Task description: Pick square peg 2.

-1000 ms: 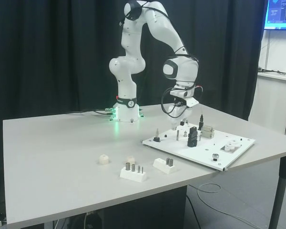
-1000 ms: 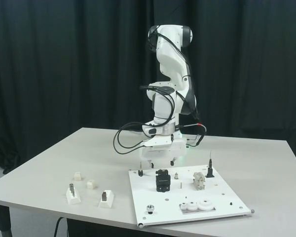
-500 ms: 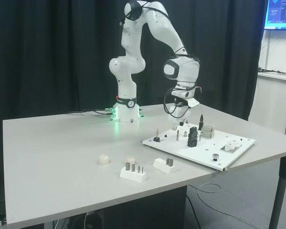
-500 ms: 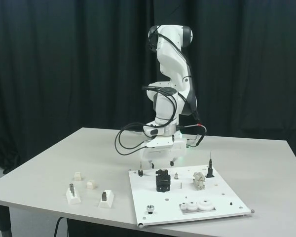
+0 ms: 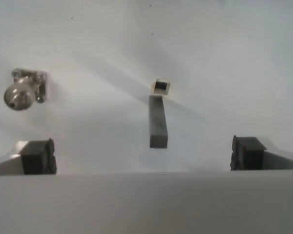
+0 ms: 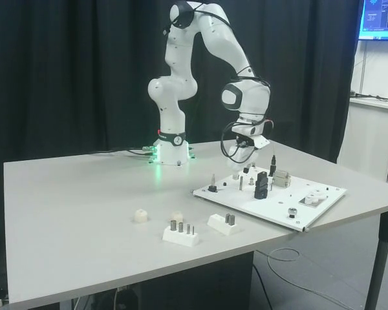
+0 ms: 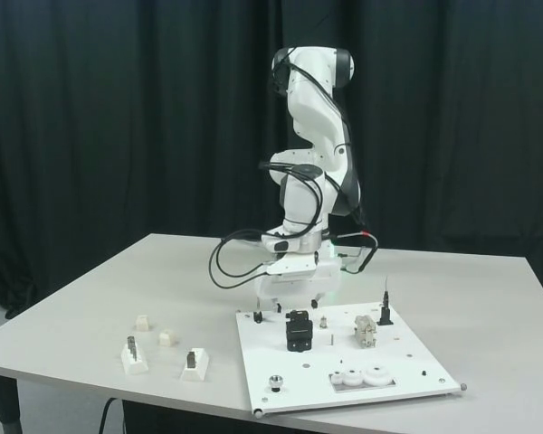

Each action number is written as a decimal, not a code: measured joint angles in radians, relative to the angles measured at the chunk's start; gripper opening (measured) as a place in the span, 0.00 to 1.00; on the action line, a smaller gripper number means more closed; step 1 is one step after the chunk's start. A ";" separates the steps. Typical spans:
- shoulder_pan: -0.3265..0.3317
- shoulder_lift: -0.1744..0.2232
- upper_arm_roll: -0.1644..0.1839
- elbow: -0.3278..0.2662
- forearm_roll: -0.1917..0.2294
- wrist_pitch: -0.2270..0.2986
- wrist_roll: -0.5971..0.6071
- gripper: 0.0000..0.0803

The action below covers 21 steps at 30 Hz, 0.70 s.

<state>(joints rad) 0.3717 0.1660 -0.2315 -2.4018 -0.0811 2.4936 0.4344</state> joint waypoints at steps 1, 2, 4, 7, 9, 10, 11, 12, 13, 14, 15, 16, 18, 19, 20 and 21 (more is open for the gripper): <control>0.000 0.003 0.000 0.001 0.002 0.004 0.000 1.00; 0.000 0.006 0.000 0.001 0.004 0.009 0.000 1.00; 0.000 0.012 0.000 0.002 0.008 0.018 0.000 1.00; 0.000 0.021 0.000 0.002 0.012 0.032 -0.001 1.00; 0.000 0.026 0.000 0.003 0.015 0.037 -0.002 1.00; 0.000 0.029 0.000 0.004 0.017 0.038 -0.003 1.00; 0.000 0.031 0.000 0.004 0.018 0.040 -0.004 1.00; 0.000 0.034 0.000 0.005 0.020 0.042 -0.006 1.00; 0.000 0.036 0.000 0.005 0.022 0.044 -0.007 1.00; 0.000 0.038 0.000 0.005 0.025 0.047 -0.009 1.00; 0.000 0.040 0.000 0.006 0.027 0.050 -0.012 1.00; 0.000 0.042 0.000 0.006 0.029 0.053 -0.017 1.00; 0.000 0.045 0.000 0.006 0.031 0.057 -0.026 1.00; 0.000 0.046 0.000 0.006 0.032 0.060 -0.029 1.00; -0.001 0.048 0.000 0.006 0.032 0.062 -0.030 1.00; -0.001 0.049 0.000 0.006 0.032 0.065 -0.030 1.00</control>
<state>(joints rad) 0.3706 0.2152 -0.2311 -2.3956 -0.0487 2.5582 0.4045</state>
